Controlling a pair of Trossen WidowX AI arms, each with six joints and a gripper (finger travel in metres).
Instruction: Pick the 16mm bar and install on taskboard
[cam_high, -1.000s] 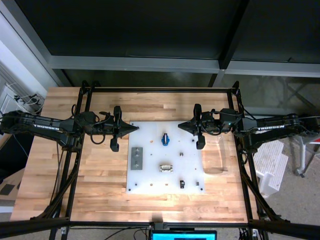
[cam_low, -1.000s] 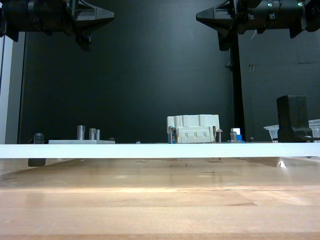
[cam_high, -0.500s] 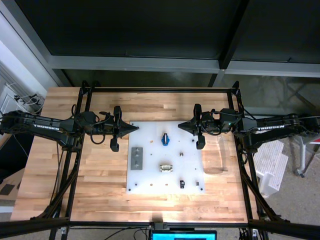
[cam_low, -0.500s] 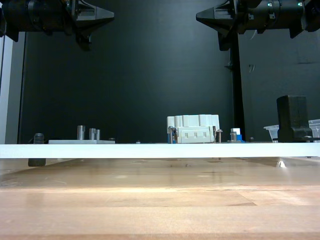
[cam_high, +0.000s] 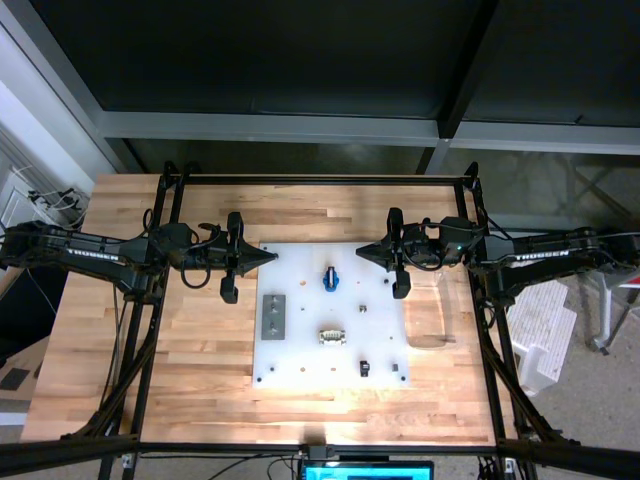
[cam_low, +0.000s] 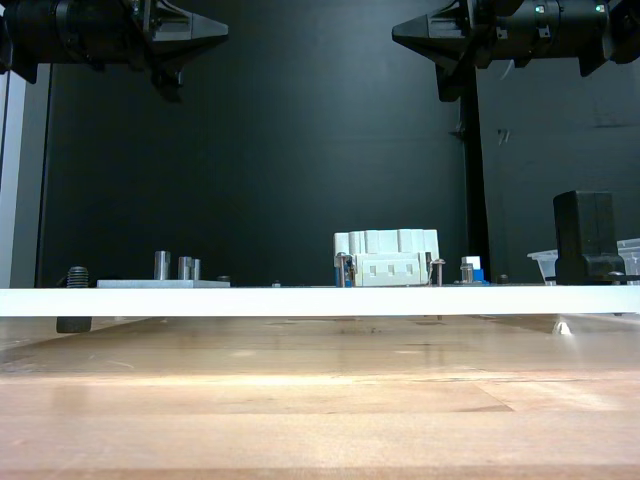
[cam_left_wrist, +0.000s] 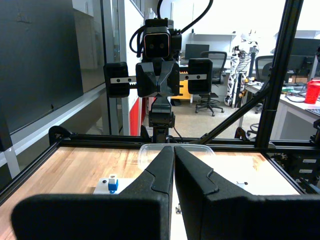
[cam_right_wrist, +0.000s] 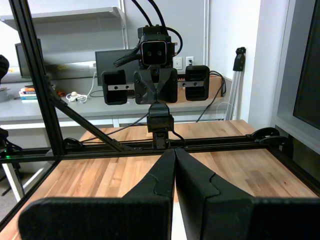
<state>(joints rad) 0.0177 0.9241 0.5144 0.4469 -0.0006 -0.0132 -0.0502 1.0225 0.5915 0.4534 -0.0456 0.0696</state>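
Near edge: a screen (cam_high: 365, 468) sits at the lip of the table (cam_high: 180, 400). The white board (cam_high: 300, 360) lies flat mid-table.

On the board, nearest: a black block (cam_high: 365, 368), upright. Next back: a white connector (cam_high: 333, 336). Left of it is a grey plate (cam_high: 273, 318) with short pegs (cam_low: 163, 265) standing on it. Further back: a blue part (cam_high: 331, 278), towards the board's far edge. A clear bin (cam_high: 437, 315) is on the table just beside the board's right edge.

Bar: cannot tell where it is. Neither gripper holds it. Cannot tell whether one of the pegs on the plate is the bar.

Left gripper (cam_high: 270, 257): high above the table, over the board's far left corner, pointing right. Jaws closed. In the left wrist view the fingers (cam_left_wrist: 155, 175) are pressed together with nothing between them.

Right gripper (cam_high: 362, 252): at about the same height in the low view, over the board's far edge, pointing left. Jaws closed. In the right wrist view the fingers (cam_right_wrist: 160, 175) touch along their length with nothing between them.

The two tips face each other, well apart. The blue part is on the board below the gap between them.

Far: a black frame (cam_high: 320, 181) runs along the far table edge.
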